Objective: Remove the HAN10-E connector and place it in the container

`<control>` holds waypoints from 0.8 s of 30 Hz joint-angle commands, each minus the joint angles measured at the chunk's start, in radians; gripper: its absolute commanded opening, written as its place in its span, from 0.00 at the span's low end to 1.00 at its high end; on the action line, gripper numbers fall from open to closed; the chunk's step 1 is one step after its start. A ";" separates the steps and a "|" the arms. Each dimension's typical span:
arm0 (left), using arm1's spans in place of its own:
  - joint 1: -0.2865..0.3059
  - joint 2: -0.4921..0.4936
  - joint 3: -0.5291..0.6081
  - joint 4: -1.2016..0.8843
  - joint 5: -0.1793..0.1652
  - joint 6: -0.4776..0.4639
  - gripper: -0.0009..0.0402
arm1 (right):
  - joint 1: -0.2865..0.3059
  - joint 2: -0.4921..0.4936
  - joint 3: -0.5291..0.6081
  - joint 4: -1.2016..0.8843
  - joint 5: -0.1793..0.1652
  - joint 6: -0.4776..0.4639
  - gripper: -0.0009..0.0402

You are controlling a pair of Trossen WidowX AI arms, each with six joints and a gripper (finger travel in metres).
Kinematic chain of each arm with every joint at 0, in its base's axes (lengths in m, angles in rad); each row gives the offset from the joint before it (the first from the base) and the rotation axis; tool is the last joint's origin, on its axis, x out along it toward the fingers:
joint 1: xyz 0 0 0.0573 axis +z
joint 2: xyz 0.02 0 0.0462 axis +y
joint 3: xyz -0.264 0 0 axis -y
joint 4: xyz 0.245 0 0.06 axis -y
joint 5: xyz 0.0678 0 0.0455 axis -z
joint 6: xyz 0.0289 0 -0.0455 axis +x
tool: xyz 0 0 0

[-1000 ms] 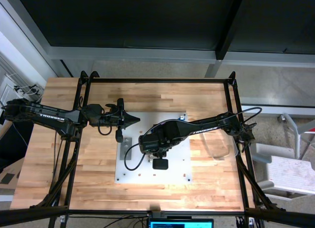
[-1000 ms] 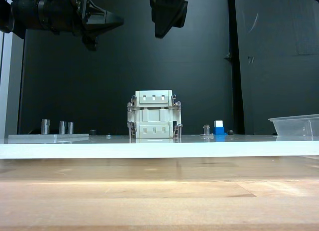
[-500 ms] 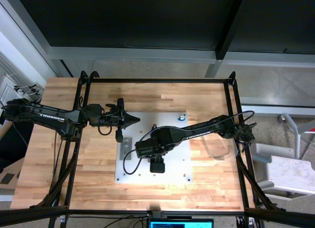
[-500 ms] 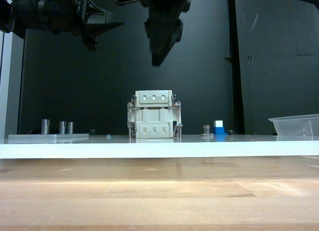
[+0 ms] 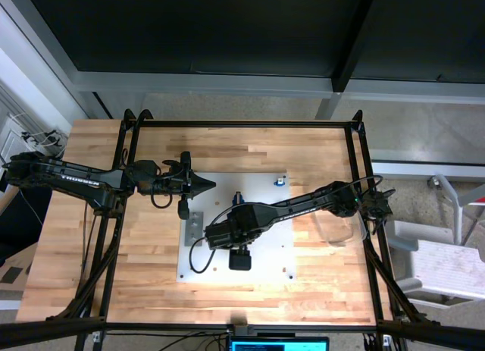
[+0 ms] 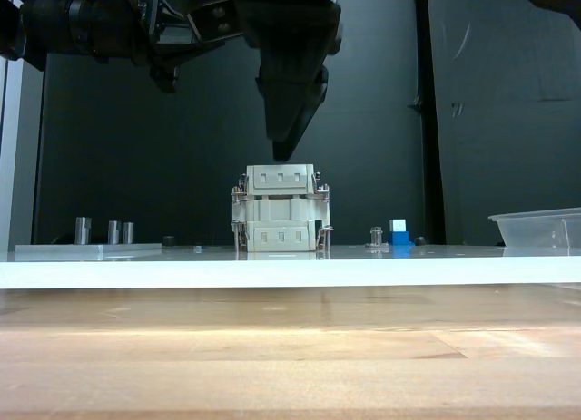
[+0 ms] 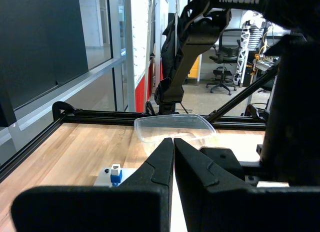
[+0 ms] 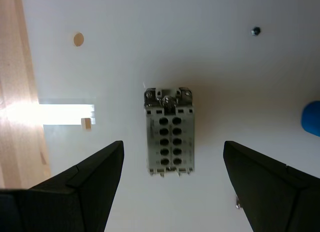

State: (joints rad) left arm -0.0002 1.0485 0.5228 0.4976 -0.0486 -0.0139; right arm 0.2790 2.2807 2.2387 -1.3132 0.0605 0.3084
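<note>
- Pale wooden table (image 5: 318, 290) inside a black metal frame (image 5: 242, 124), with a white board (image 5: 273, 252) lying flat at its middle; dark wall panels and grey floor beyond.
- In the left wrist view, a bright room past the table: glass partitions and office chairs (image 7: 223, 66).
- HAN10-E connector (image 8: 169, 133) standing near the white board's middle, seated on a matching beige block, ten pin holes facing up.
- Right gripper (image 6: 284, 152) pointing straight down over the white board's middle, tips just above the connector's top, fingers (image 8: 95, 172) spread wide to either side, gripping nothing.
- Left gripper (image 7: 173, 142) hovering high over the white board's far left corner, fingers pressed together, carrying nothing.
- Container (image 7: 172, 127), a clear tub, on the wood just off the white board's right edge.
- Small blue part (image 6: 398, 231) near the white board's far edge; grey metal plate (image 5: 195, 222) along its left edge.
- From above, connector hidden under the right arm; container faint against the wood and partly behind that arm; a screen (image 5: 278, 343) cut off below the white board's near edge.
</note>
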 commanded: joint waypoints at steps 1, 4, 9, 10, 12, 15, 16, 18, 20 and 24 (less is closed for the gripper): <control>0.000 0.000 0.000 0.001 0.000 0.000 0.02 | 0.001 0.015 0.001 0.006 0.000 -0.003 0.70; 0.000 0.001 0.000 0.000 0.000 0.000 0.02 | 0.002 0.020 0.000 0.013 0.000 -0.002 0.70; 0.000 0.000 0.000 0.001 0.000 0.000 0.02 | 0.003 0.034 -0.001 0.017 0.000 -0.005 0.70; 0.000 0.000 0.000 0.001 0.000 0.000 0.02 | 0.004 0.037 -0.004 0.019 0.000 -0.010 0.70; 0.000 0.001 0.000 0.000 0.000 0.000 0.02 | 0.005 0.038 -0.009 0.019 0.000 -0.013 0.70; 0.000 0.001 0.000 0.001 0.000 0.000 0.02 | 0.005 0.038 -0.027 0.031 0.000 -0.024 0.70; 0.000 0.000 0.000 0.001 0.000 0.000 0.02 | 0.005 0.038 -0.033 0.035 0.000 -0.027 0.70; 0.000 0.001 0.000 0.001 0.000 0.000 0.02 | 0.006 0.038 -0.043 0.046 0.000 -0.029 0.70; 0.000 0.000 0.000 0.000 0.000 0.000 0.02 | 0.007 0.038 -0.051 0.056 0.000 -0.030 0.70; 0.000 0.000 0.000 0.001 0.000 0.000 0.02 | 0.007 0.038 -0.055 0.063 0.000 -0.037 0.70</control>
State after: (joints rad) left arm -0.0002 1.0489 0.5224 0.4980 -0.0486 -0.0139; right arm 0.2859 2.3199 2.1841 -1.2499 0.0605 0.2714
